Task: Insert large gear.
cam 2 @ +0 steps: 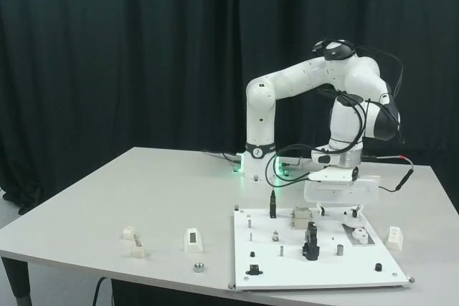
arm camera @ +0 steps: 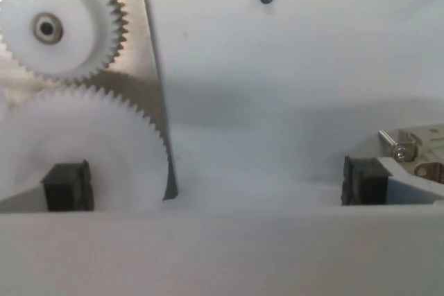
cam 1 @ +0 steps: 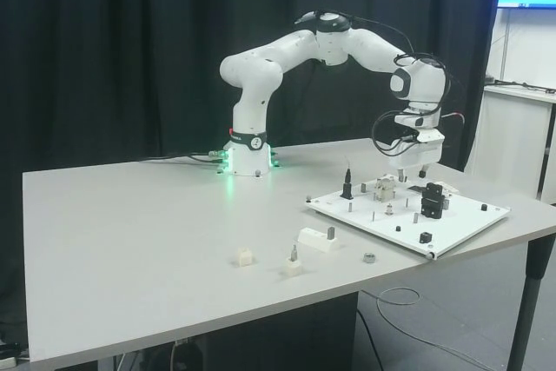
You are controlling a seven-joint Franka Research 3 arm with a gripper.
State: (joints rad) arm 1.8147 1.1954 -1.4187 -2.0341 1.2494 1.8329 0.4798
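Right up against the wrist camera sits the end effector [arm camera: 215, 185], its two black pads [arm camera: 68, 186] spread wide apart and clamped on nothing. One pad hangs in front of the large gear [arm camera: 83, 147]; the other is well off to the far side, over bare board.

And that large gear looks home! It lies flat on the metal plate [arm camera: 142, 53], its teeth meeting those of the small gear [arm camera: 61, 22] right beside it. The small gear shows its hub on a pin; the large gear's centre is hidden behind the pad, so whether it sits fully down on its own shaft I cannot tell.

From the room views, the end effector [cam 2: 337, 209] hangs just above the white board [cam 2: 391, 270], at the edge farthest from the loose blocks [cam 2: 192, 240] lying on the bench [cam 2: 107, 198].

My read: insertion appears done, or nearly so. What is left is lifting clear of the plate and confirming the gear sits level and meshed.
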